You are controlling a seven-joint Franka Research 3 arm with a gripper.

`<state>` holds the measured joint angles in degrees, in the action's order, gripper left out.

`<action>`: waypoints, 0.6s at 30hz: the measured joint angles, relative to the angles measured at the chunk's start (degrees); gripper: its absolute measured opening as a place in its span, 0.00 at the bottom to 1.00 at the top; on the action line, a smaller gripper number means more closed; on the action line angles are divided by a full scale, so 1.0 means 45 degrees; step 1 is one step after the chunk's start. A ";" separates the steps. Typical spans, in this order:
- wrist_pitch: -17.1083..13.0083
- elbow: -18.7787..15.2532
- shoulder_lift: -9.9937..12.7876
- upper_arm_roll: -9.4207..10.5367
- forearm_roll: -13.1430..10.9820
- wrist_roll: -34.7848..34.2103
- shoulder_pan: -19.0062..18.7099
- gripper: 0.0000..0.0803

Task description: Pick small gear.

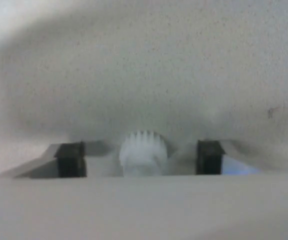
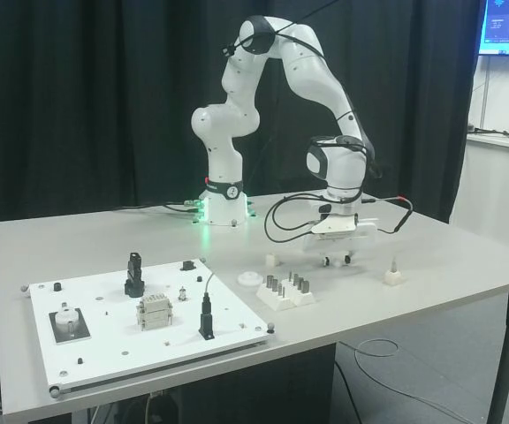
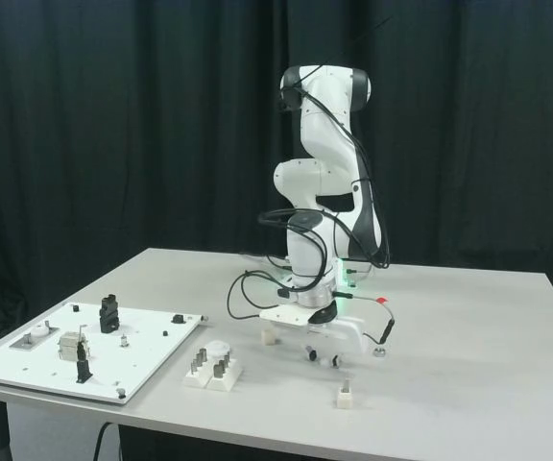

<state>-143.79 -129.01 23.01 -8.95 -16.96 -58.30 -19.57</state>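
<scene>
A: Where was the small gear (image 1: 143, 152)?
B: On the grey table (image 2: 449, 256), btwn the black fingertips (image 1: 71, 159).
A: Gripper (image 1: 140, 159) status?
B: Spread wide, fingers apart from gear, nothing held.

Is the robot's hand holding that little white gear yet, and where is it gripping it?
Nothing is held yet. The small gear sits on the table between the hand's open fingers, with gaps on both sides.

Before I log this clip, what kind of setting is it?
Probably a robotics lab or test cell: a white Franka arm bolted to a grey table, black curtains behind, and a white assembly board of fixtures.
</scene>
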 joint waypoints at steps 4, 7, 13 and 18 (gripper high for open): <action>0.0000 -0.0013 0.0000 0.0000 -0.0003 0.0000 0.0000 0.44; -0.0002 -0.0019 0.0000 0.0000 -0.0003 0.0000 0.0000 0.44; -0.0031 -0.0025 -0.0004 0.0000 -0.0003 0.0000 0.0000 0.23; -0.0061 -0.0026 -0.0016 0.0001 -0.0003 0.0000 0.0000 0.24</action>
